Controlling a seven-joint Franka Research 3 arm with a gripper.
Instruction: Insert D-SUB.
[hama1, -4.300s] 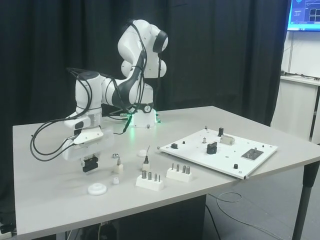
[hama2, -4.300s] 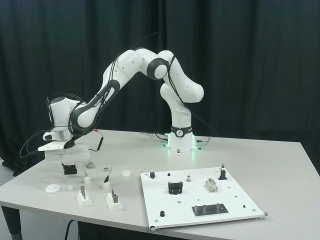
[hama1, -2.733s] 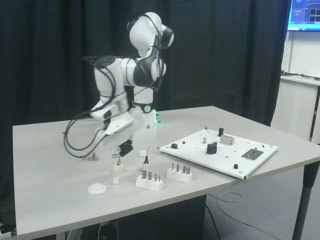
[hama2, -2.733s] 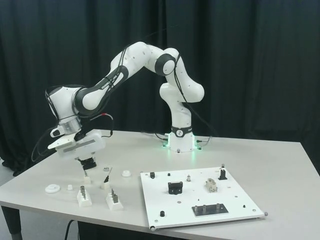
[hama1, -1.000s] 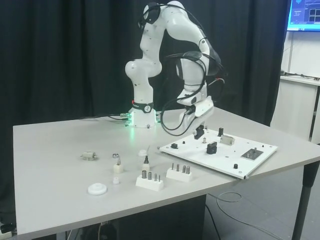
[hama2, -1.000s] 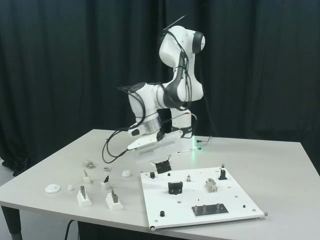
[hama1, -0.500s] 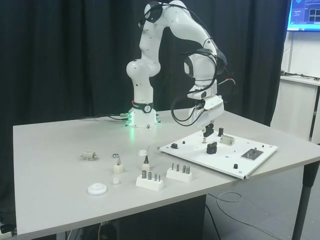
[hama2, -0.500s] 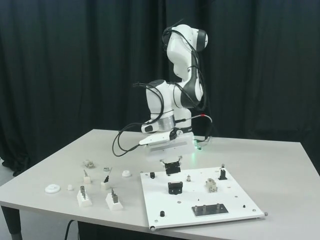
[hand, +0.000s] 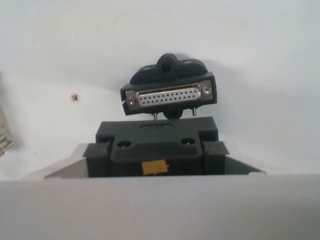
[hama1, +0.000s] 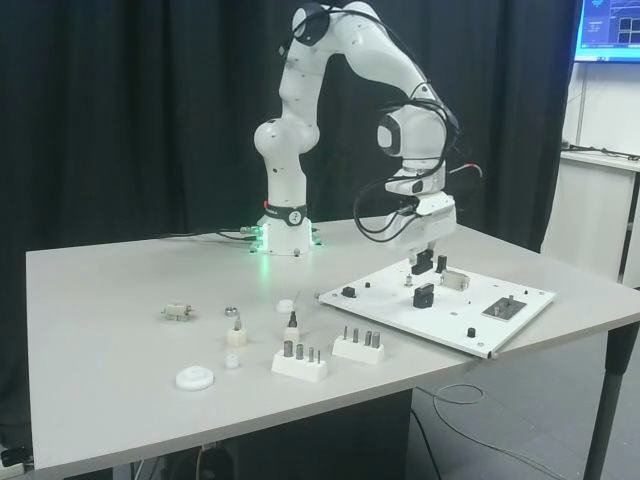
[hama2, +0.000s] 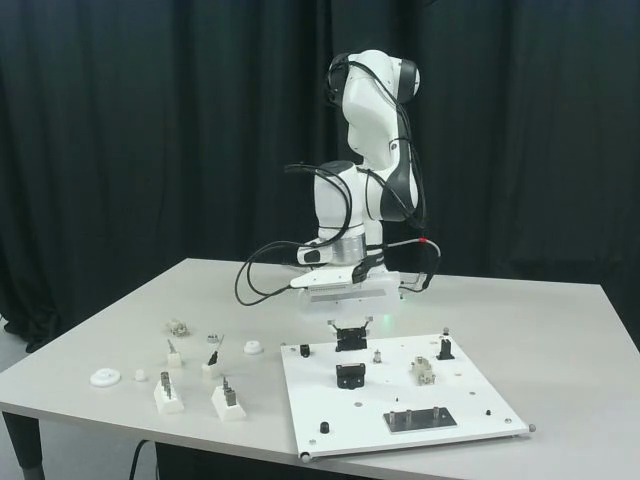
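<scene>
My gripper (hand: 156, 156) is shut on a black D-SUB plug (hand: 157, 142), its black fingers (hand: 97, 157) clamping the plug's two sides. On the white board (hand: 260, 60) just beyond the plug stands the black D-SUB socket (hand: 170, 94), its grey pin face turned up and uncovered. In the first room view the gripper (hama1: 424, 264) hangs a short way above the socket (hama1: 424, 295) on the board (hama1: 505, 330), apart from it. From the second room camera the gripper (hama2: 350, 338) is also above the socket (hama2: 350, 376).
The board also carries a black post (hama1: 441, 263), a grey metal block (hama1: 455, 280) and a grey plate (hama1: 503, 307). Left of the board on the table lie two white holders with pins (hama1: 300, 358), a white disc (hama1: 195, 378) and a small connector (hama1: 178, 312).
The arm has carried the black plug from the left part of the table across to the board. In the last half second it moved on to hang above the socket.
</scene>
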